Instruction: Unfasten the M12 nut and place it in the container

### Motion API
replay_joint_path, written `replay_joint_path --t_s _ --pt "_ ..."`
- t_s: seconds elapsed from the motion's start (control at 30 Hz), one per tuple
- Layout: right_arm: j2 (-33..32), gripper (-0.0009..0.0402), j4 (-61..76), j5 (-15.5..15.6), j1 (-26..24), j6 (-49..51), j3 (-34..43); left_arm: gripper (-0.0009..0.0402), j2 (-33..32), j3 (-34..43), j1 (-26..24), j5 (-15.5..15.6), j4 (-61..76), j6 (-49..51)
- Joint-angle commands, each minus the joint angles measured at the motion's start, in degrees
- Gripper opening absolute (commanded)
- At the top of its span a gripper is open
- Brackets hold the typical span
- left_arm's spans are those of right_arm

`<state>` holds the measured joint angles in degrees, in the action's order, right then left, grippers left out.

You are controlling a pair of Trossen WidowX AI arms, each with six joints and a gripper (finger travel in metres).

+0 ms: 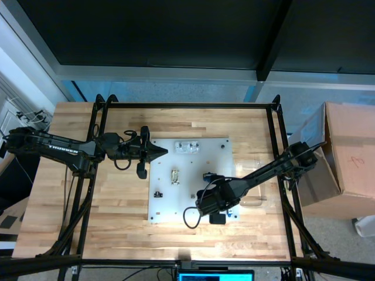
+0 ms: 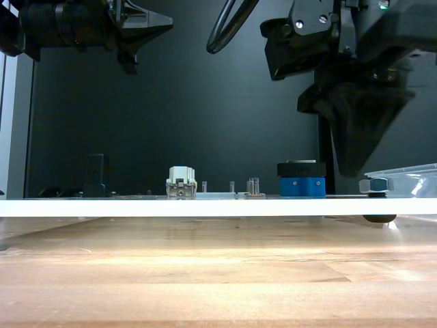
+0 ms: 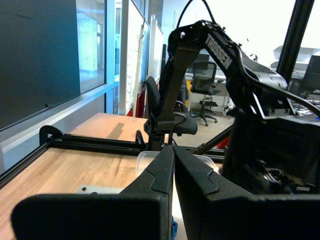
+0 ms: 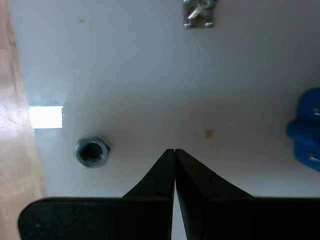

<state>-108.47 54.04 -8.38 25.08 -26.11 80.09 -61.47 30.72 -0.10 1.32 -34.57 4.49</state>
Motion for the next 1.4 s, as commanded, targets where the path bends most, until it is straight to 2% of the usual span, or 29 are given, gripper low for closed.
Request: replay_joint_path --t_s 0.03,0.13,0.23,0.27,0.53,0.67,0.7,0.8,0.83,0.9,1.0,1.07,1.3,1.4 --pt "0.17 0.0000 1.64 2.34 0.13 0.02 0.79 0.0000 -0.02 0.00 0.02 0.00 0.00 -0.02" --pt "0.46 0.0000 1.55 8.61 0.07 0.31 0.85 0.0000 -0.02 0.00 0.02 0.00 0.00 -0.02" --pt "0.31 0.0000 -0.09 17.20 0.09 2.69 0.83 0.0000 -0.02 0.00 0.00 0.00 0.00 0.00" --pt "0.11 0.0000 -0.59 18.60 0.09 2.75 0.81 0.0000 -0.02 0.00 0.02 0.00 0.02 0.00" --pt "-2.67 0.0000 -5.09 18.51 0.11 2.91 0.39 0.0000 -0.11 0.00 0.02 0.00 0.07 -0.02" --pt "-2.67 0.0000 -5.29 16.65 0.04 3.06 0.11 0.0000 -0.11 0.00 0.00 -0.02 0.04 -0.02" --pt "-2.64 0.0000 -4.66 14.71 0.02 2.99 0.11 0.0000 -0.11 0.00 0.02 0.00 0.04 -0.02" --pt "-2.25 0.0000 0.26 2.62 0.04 0.35 0.92 0.0000 -0.11 0.00 0.00 -0.02 0.04 0.00" --pt "-2.01 0.0000 2.14 -0.04 0.07 0.15 1.40 0.0000 -0.11 0.00 0.02 -0.02 0.04 0.00" --pt "-1.44 0.0000 4.39 -1.99 0.02 -0.04 2.27 0.0000 -0.11 0.00 0.00 0.00 0.04 -0.02" --pt "-0.76 0.0000 5.46 -1.73 0.02 -0.20 2.89 0.0000 -0.11 0.00 0.00 0.00 0.07 -0.02" --pt "-0.48 0.0000 5.68 0.17 0.02 -0.35 2.89 0.0000 -0.13 0.00 0.02 0.00 0.04 -0.02" --pt "-0.26 0.0000 4.35 11.32 0.09 -0.13 2.86 0.0000 -0.13 0.00 0.00 0.00 0.04 -0.02" --pt "-0.28 0.0000 3.96 11.19 0.09 -2.21 2.86 0.0000 -0.11 0.00 0.02 0.00 0.00 -0.02"
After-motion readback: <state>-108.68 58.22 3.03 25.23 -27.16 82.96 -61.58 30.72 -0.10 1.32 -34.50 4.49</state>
